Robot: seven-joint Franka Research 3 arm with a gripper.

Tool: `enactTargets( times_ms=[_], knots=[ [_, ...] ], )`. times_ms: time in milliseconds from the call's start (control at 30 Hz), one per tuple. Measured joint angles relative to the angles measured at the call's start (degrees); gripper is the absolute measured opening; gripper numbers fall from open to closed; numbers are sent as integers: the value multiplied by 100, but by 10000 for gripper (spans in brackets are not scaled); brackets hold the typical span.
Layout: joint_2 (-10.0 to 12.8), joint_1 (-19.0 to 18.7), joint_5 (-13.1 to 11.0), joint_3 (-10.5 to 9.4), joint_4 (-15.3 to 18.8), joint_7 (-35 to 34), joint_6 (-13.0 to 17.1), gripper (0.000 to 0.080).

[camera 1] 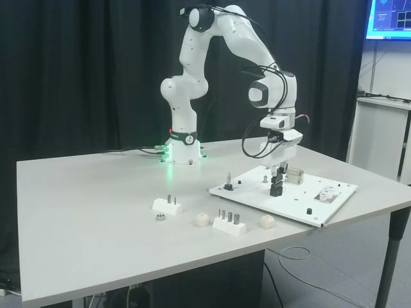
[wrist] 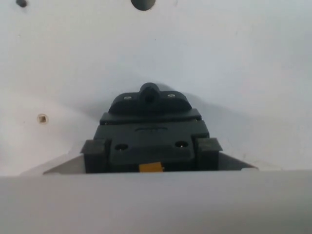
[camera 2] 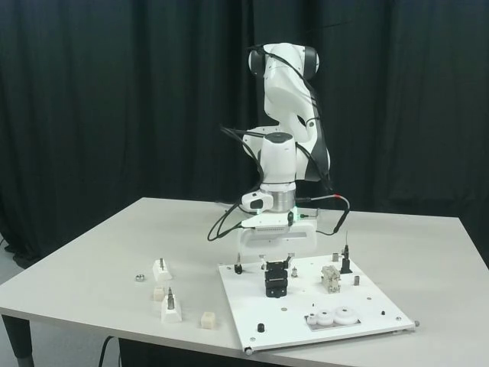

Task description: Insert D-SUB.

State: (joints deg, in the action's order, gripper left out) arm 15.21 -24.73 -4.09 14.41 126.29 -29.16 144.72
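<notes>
D-SUB plug was held clamped in gripper just above white board; insertion prob. not yet completed.

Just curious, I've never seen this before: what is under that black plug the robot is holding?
Under the black plug held in the tool lies the white board. Whether a socket sits directly beneath cannot be seen; the plug itself covers that spot.

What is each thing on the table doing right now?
end effector: shut on the D-SUB connector.
D-SUB connector: black, upright, held right over the white board.
white board: flat on the grey table.
white gears: resting on the board, untouched.
small white blocks: standing loose on the table.
</notes>
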Motion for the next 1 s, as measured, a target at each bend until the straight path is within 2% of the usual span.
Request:
enactTargets(
  times_ms=[267, 1000],
  knots=[
    [-2, 0, -3, -7, 69, -3, 133, 381],
    [-8, 1, -11, -20, 92, -37, 221, 381]
  ],
)
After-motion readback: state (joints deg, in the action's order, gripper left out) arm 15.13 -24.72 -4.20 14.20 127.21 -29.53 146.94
